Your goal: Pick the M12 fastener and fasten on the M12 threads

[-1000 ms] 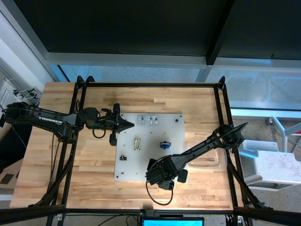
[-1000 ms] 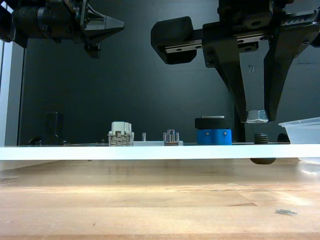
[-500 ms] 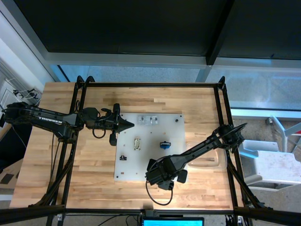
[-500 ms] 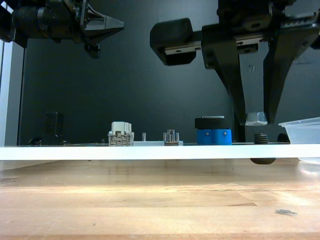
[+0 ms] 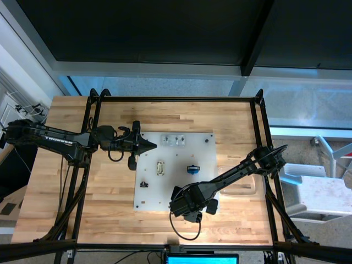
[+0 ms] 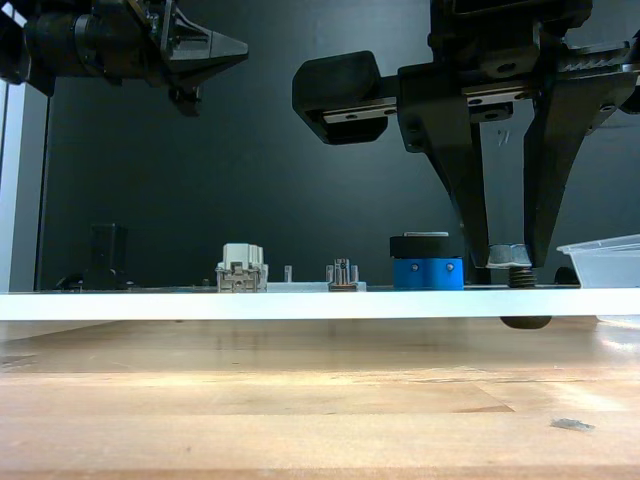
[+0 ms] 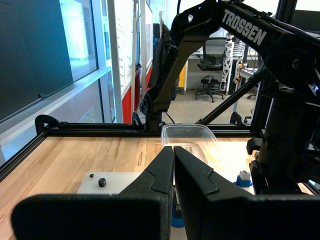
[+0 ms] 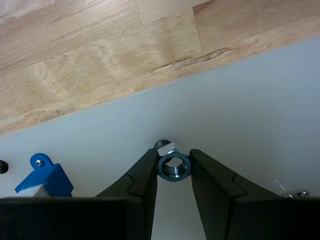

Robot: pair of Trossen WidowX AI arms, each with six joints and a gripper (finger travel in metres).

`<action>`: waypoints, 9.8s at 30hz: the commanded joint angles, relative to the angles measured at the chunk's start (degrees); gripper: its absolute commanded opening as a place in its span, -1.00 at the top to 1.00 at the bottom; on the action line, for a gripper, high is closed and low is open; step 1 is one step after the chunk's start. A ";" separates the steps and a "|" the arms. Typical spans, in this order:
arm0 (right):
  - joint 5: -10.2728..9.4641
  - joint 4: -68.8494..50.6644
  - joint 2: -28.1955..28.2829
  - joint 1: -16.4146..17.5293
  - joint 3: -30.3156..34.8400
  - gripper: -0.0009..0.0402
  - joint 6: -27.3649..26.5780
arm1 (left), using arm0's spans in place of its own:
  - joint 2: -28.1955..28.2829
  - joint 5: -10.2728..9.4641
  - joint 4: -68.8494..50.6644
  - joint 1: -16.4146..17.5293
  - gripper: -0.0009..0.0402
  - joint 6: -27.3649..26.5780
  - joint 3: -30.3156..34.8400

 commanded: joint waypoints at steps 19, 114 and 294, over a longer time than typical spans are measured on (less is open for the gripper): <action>-1.36 -0.35 0.07 0.50 -0.07 0.81 1.46 | 0.02 0.00 0.02 0.00 0.96 0.02 0.02; -1.09 2.49 1.29 0.24 -0.17 0.81 160.54 | 0.02 0.00 0.02 0.00 0.96 0.02 0.02; 4.72 7.74 -8.98 0.44 -12.68 0.96 76.46 | 0.02 0.00 0.02 0.00 0.96 0.02 0.02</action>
